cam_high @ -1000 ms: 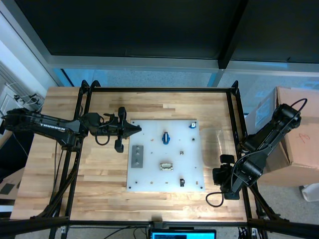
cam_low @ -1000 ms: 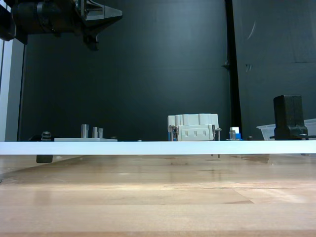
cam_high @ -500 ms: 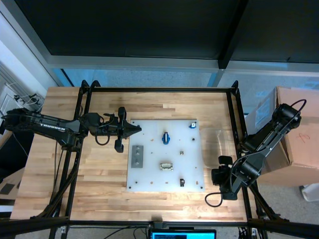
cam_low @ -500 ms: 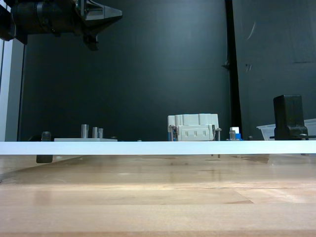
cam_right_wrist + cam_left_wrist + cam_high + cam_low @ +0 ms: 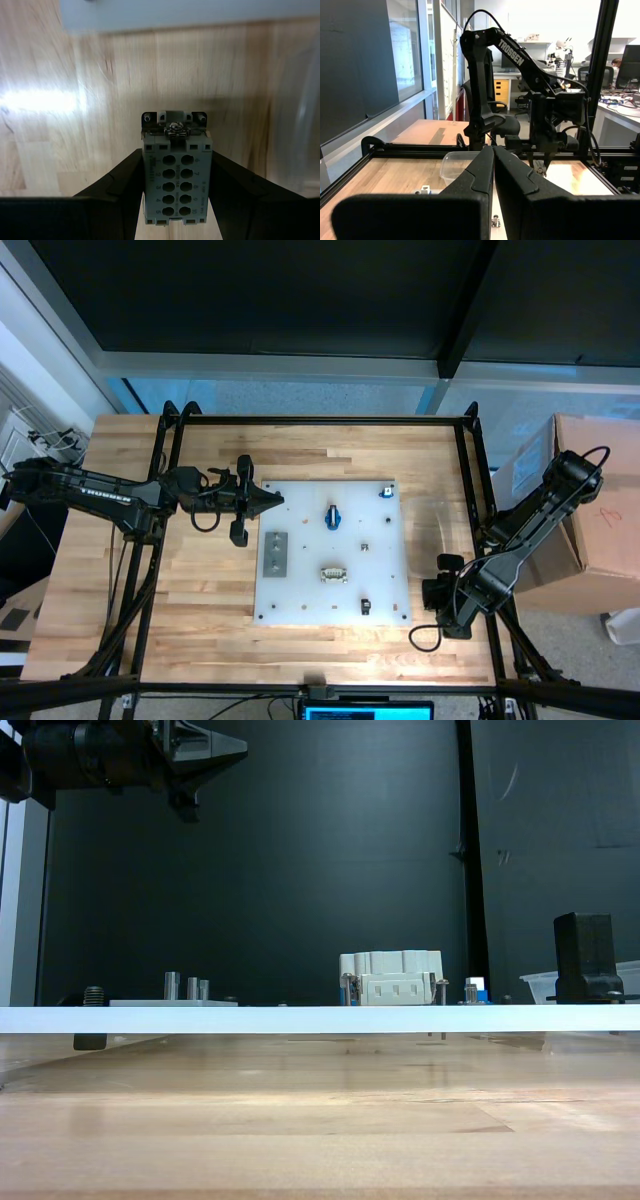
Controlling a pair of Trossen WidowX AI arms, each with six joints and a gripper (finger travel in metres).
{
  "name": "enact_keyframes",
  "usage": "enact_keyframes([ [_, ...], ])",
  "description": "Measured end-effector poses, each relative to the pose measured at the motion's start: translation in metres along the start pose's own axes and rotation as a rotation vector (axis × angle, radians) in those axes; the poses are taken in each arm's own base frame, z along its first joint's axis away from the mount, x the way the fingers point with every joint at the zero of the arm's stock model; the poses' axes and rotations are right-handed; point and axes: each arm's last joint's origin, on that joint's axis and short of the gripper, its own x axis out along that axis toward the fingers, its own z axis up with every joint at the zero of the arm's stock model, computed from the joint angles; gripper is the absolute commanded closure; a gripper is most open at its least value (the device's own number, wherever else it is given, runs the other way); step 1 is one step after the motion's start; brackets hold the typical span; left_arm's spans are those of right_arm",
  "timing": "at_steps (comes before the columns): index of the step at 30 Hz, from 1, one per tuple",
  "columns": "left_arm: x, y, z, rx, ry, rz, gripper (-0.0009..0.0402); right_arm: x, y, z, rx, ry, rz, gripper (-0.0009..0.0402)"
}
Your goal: Remove the HAN10E connector from the taskboard and place in the container
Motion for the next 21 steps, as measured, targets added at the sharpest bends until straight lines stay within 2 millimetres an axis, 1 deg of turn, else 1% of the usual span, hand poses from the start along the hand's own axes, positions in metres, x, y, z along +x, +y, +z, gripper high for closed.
enact_keyframes([
  [3, 0.0000, 0.0000, 0.0000, 0.000, 0.000, 0.000, 0.0393, 0.0045, -0.0005, -0.0010, 0.000, 0.006, 0.003, 0.0340],
  [10, 0.0000, 0.0000, -0.0001, 0.000, 0.000, 0.000, 0.0393, 0.0055, -0.0008, -0.0013, 0.001, 0.006, 0.004, 0.0233],
  [14, 0.0000, 0.0000, 0.0000, 0.000, 0.000, 0.000, 0.0393, 0.0055, -0.0004, -0.0018, 0.009, 0.025, 0.018, 0.0181],
  [18, 0.0000, 0.0000, 0.0000, 0.000, 0.000, 0.000, 0.0393, 0.0055, -0.0003, -0.0020, 0.019, 0.027, 0.019, 0.0142],
  [21, 0.0000, 0.0000, -0.0002, 0.000, 0.001, 0.000, 0.0393, 0.0055, -0.0003, -0.0021, 0.024, 0.033, 0.023, 0.0125],
])
